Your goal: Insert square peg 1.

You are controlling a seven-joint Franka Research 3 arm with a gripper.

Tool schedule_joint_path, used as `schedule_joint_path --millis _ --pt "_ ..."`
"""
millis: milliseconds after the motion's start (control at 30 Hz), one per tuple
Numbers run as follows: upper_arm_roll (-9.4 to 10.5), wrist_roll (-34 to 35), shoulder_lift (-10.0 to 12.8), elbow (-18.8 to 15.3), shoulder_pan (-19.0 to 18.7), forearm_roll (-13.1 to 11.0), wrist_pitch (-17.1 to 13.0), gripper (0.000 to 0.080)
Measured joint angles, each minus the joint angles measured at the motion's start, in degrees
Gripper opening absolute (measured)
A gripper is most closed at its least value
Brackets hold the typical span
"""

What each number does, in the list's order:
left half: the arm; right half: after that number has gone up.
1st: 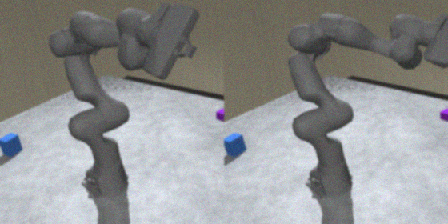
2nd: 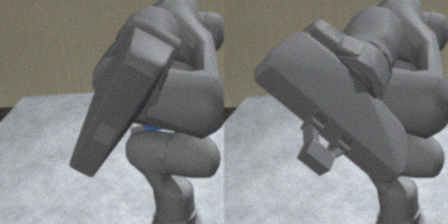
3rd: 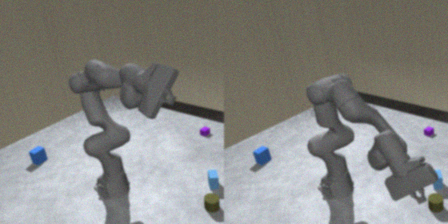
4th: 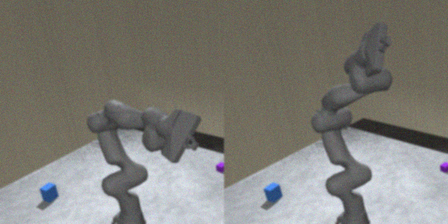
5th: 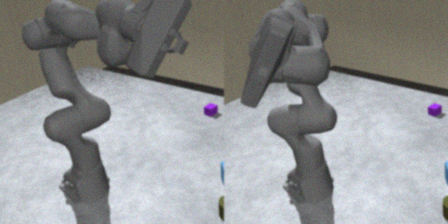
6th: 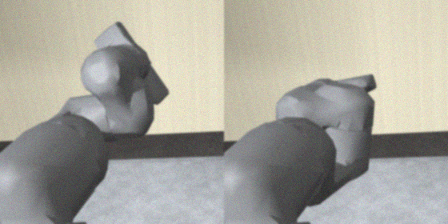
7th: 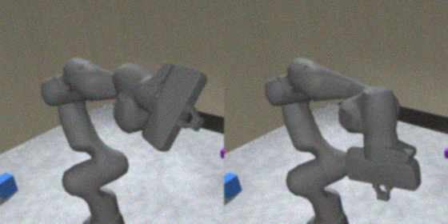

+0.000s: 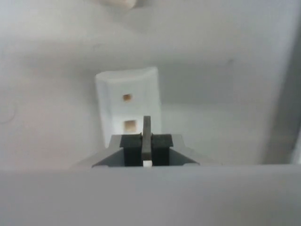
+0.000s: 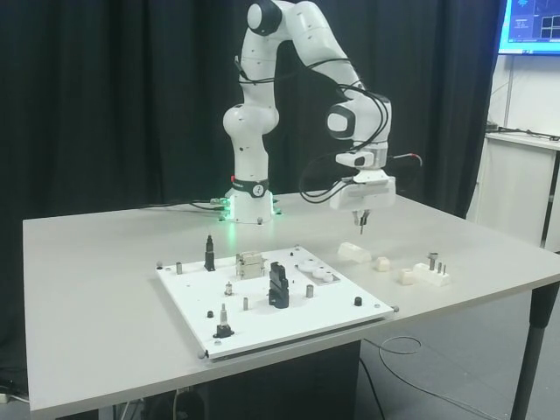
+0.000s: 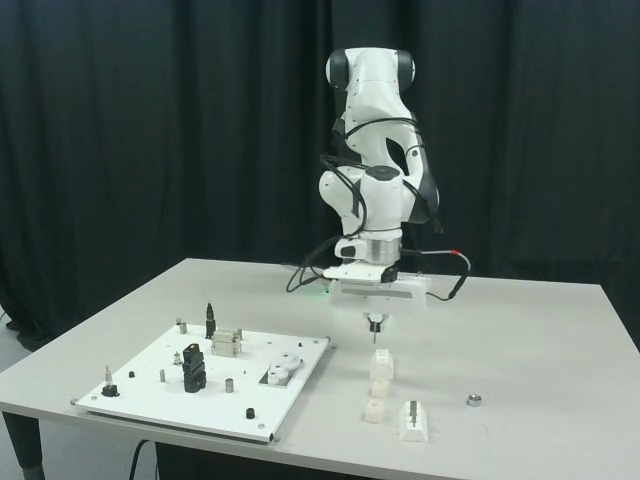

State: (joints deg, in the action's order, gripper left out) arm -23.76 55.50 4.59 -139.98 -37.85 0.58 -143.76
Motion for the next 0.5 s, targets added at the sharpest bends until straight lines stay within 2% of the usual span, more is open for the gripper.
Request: schedule_joint_path --millis 300,500 --pt "-1.47 0.0 -0.9 0.7 2.8 4.5 0.3 0.0035" --pt "-1.68 -1.1 -2.0 0.8 5.8 7.1 0.7 0.0035"
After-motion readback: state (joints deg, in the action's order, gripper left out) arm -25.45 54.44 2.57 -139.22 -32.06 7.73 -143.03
